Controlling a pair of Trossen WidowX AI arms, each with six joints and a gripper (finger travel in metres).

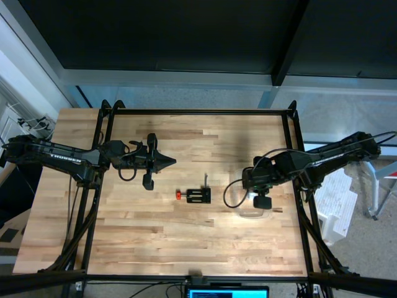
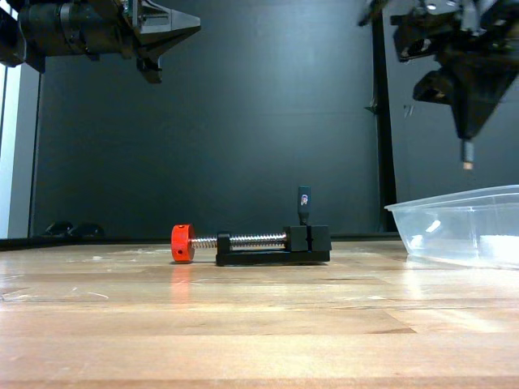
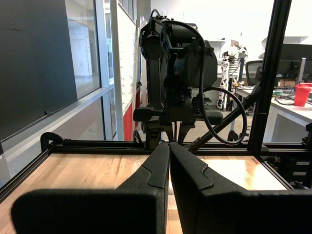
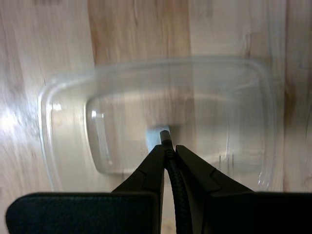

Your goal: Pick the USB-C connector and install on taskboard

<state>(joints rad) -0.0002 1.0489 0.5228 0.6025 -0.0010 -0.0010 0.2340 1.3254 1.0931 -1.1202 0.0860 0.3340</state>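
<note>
The right gripper (image 4: pixel 166 148) has its fingers (image 4: pixel 152 163) pinched on the USB-C connector (image 4: pixel 165 134). The dark stem runs back between them and the plug tip pokes out just past their ends. In the low view, at the upper right of the frame, that gripper (image 2: pixel 468 134) points straight down. The connector (image 2: pixel 467 154) hangs from it with its long axis upright, above the clear tray (image 2: pixel 454 203) and not touching it. A white square piece (image 4: pixel 153 138) lies in the tray under the tip.

The taskboard (image 1: pixel 197 195) sits on the desk (image 1: pixel 155 236) near the middle of the high view, left of the right gripper (image 1: pixel 260 200) and well apart from it. Its long axis runs left to right across the frame, with the red-orange knob (image 2: pixel 182 242) at the left end. An upright dark post (image 2: pixel 303 203) stands at the right end, the end nearer the held plug.

As I judge it, the coming move is a carry leftward and down, keeping the plug vertical.

The left gripper (image 1: pixel 167 161) hovers up and left of the taskboard, its fingers (image 3: pixel 156 161) pressed together on nothing. It looks the nearer of the two to the taskboard, but the right one holds the part.
</note>
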